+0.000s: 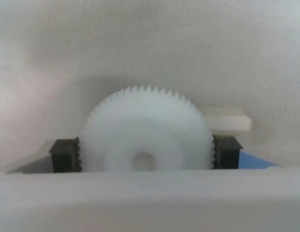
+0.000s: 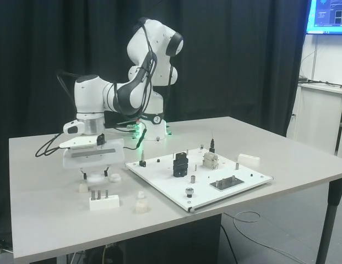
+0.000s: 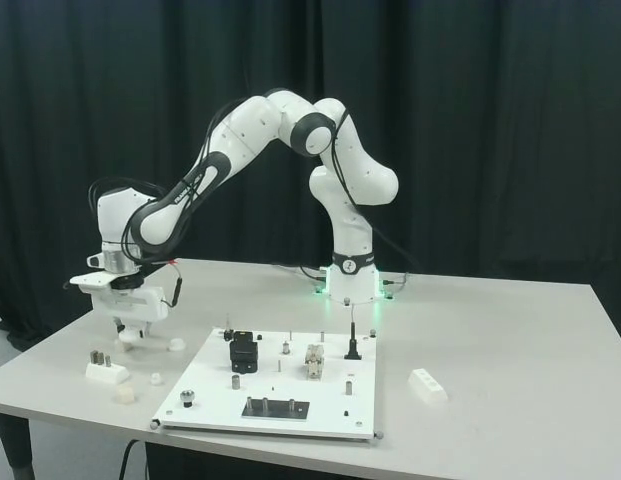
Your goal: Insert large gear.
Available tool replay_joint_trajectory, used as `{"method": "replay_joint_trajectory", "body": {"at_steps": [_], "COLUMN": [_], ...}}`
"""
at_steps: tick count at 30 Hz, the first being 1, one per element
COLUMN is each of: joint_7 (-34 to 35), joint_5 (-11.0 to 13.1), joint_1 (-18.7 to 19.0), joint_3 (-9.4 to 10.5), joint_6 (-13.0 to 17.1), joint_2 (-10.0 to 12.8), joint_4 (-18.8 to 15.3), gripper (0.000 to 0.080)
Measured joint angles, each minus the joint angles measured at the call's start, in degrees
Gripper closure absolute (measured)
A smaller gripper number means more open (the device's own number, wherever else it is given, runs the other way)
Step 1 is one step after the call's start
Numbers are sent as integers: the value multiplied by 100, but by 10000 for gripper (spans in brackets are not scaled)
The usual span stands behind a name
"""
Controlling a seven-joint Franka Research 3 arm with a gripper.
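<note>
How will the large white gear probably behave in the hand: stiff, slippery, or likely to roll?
The large gear looks like solid moulded plastic, so probably stiff and light. The black pads meet its toothed rim on both sides, so slipping seems unlikely. Being round, it might roll if it were released on edge.

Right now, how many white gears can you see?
1 for certain: the large gear, held in the gripper over the table, beside the white board. Other small white parts may be gears; can't tell.
</note>
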Motion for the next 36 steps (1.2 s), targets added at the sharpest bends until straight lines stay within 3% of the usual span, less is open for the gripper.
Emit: {"method": "replay_joint_trajectory", "body": {"at_steps": [22, 36], "joint_7": [2, 444], "joint_5": [0, 25], "joint_1": [26, 358], "joint_3": [-92, -83], "joint_6": [-275, -350], "joint_2": [-265, -489], "joint_4": [3, 4], "gripper": [208, 208]}}
